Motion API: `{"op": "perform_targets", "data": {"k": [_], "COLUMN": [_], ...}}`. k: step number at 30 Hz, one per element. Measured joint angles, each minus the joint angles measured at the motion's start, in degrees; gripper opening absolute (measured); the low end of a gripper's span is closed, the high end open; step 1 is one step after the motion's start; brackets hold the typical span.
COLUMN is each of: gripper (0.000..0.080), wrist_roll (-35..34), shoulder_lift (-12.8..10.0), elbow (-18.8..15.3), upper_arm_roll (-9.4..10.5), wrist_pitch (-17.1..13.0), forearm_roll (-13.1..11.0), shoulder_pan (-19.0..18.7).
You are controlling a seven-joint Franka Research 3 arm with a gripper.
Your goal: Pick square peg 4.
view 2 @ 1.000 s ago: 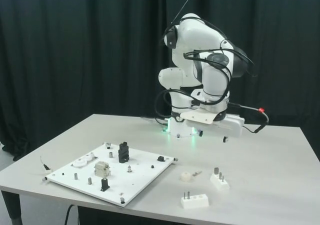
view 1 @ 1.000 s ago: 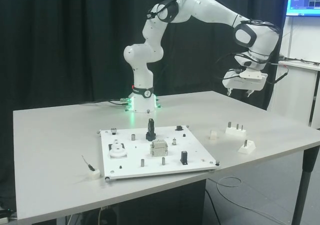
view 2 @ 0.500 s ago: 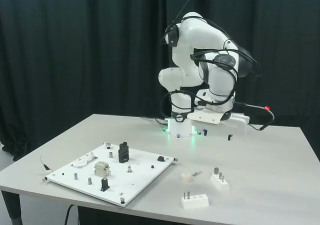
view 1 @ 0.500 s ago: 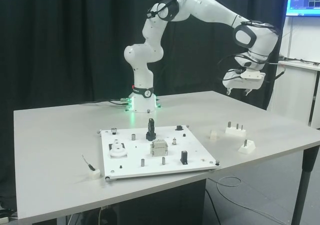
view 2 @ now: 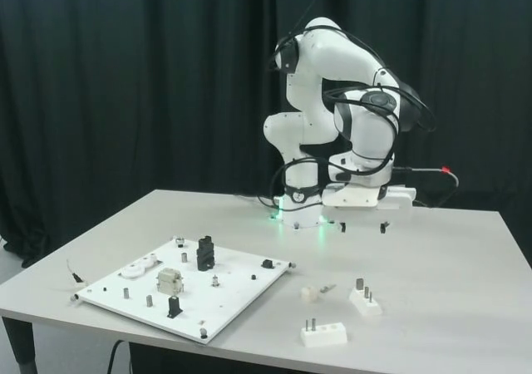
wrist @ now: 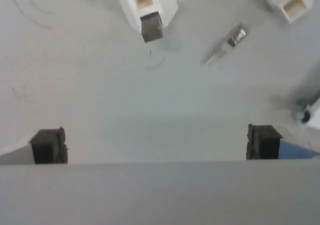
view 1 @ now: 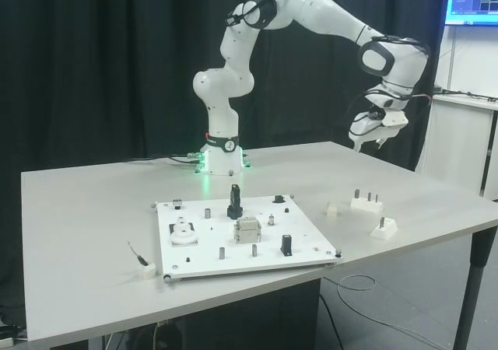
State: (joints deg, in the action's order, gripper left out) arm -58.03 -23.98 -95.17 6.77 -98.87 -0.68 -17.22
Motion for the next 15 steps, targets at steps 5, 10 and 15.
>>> {"op": "perform_targets", "data": {"k": [5, 10, 15], "gripper": [0.08, 0.08, 0.08], "wrist_roll": [3.58, 8.7, 11.87], "shoulder_lift": [0.72, 1.32, 1.88], "elbow": [-2.83, -5.85, -8.62], "upper_arm_roll": [0.0, 0.0, 0.0], "wrist_pitch": [-3.34, -7.04, -10.53], "forearm_roll": [0.9, 1.46, 1.47], "shoulder_pan": [-0.22, -0.5, -0.59]}}
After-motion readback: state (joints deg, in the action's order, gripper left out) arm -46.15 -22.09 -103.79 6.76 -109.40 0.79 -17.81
